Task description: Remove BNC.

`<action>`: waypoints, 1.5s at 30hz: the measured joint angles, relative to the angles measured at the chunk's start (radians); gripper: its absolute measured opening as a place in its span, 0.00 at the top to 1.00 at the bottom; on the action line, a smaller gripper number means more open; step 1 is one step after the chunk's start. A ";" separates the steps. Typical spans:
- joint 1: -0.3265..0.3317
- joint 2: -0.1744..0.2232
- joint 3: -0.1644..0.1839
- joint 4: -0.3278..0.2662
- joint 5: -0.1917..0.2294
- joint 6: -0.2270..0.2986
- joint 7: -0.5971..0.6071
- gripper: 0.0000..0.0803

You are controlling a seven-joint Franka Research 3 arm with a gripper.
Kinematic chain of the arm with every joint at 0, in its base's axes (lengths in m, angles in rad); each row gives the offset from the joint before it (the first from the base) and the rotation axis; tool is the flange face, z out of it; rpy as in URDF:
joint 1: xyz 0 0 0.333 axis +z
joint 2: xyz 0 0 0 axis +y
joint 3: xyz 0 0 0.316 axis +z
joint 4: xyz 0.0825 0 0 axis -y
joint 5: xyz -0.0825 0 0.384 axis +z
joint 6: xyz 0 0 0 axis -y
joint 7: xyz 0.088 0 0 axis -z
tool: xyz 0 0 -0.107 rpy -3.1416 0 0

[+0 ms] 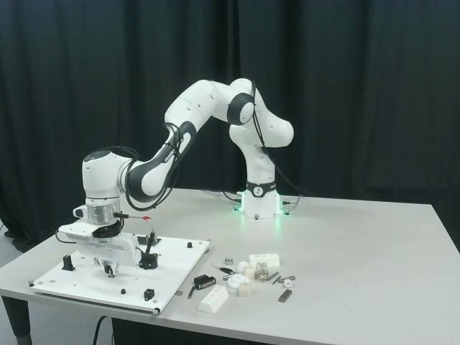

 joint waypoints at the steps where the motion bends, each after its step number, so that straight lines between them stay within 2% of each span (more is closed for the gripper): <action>1: 0.000 0.000 0.000 0.000 0.000 0.000 -0.019 0.85; 11: 0.001 0.000 0.000 0.000 -0.007 0.000 -0.150 0.85; 17: 0.002 0.000 0.000 0.000 -0.010 0.000 -0.315 0.85; 31: 0.004 0.000 -0.001 0.000 -0.010 0.000 -0.514 0.85; 45: 0.005 0.000 -0.003 -0.001 -0.013 0.000 -0.780 0.85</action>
